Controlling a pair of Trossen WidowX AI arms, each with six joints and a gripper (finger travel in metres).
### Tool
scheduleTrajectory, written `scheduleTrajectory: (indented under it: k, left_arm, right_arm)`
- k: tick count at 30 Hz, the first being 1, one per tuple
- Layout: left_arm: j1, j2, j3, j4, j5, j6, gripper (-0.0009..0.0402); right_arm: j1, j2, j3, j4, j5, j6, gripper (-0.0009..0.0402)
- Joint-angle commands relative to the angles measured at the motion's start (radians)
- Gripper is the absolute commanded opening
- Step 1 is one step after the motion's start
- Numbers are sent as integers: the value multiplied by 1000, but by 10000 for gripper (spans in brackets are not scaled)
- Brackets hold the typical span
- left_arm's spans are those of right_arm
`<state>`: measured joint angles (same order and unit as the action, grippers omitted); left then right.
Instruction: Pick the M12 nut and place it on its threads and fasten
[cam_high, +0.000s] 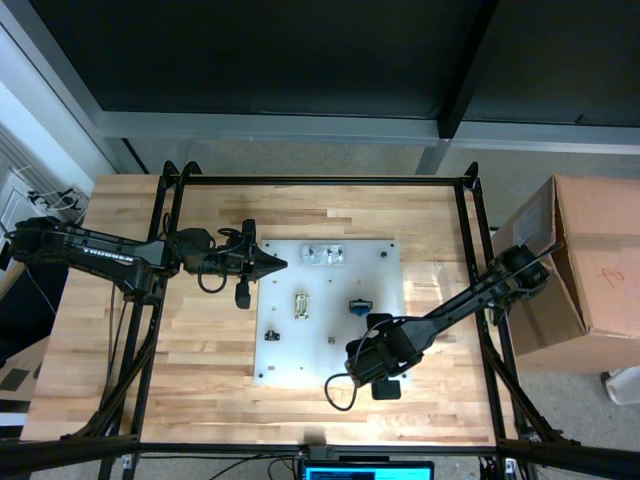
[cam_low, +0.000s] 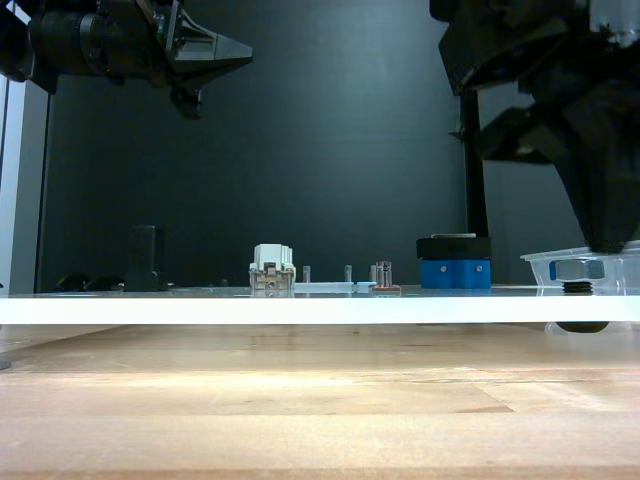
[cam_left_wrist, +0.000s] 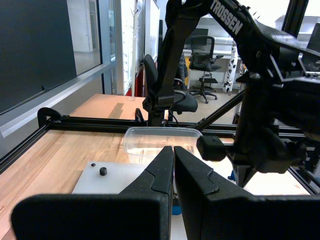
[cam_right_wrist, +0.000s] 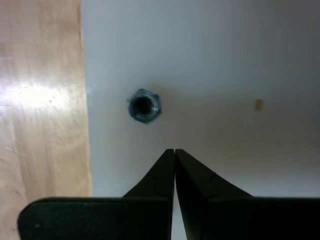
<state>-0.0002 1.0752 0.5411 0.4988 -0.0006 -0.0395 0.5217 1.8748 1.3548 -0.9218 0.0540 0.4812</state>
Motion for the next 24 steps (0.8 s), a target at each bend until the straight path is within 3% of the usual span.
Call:
scheduleTrajectory:
  k: [1, 3, 5, 18, 20, 24]
  left_arm:
    - [0, 0, 0, 0, 0, 0, 0]
    - [0, 0, 0, 0, 0, 0, 0]
    - [0, 0, 0, 0, 0, 0, 0]
    - [0, 0, 0, 0, 0, 0, 0]
    - [0, 0, 0, 0, 0, 0, 0]
    - [0, 0, 0, 0, 0, 0, 0]
  right_arm:
    - [1, 1, -32, 61, -90, -5, 0]
    - [2, 1, -40, 85, -176, -18, 0]
    - [2, 1, -40, 86, -211, -18, 0]
    - [2, 1, -39, 83, -202, -18, 0]
    - [2, 0, -18, 48, -164, -19, 0]
    - [3, -1, 67, -85, -34, -23, 0]
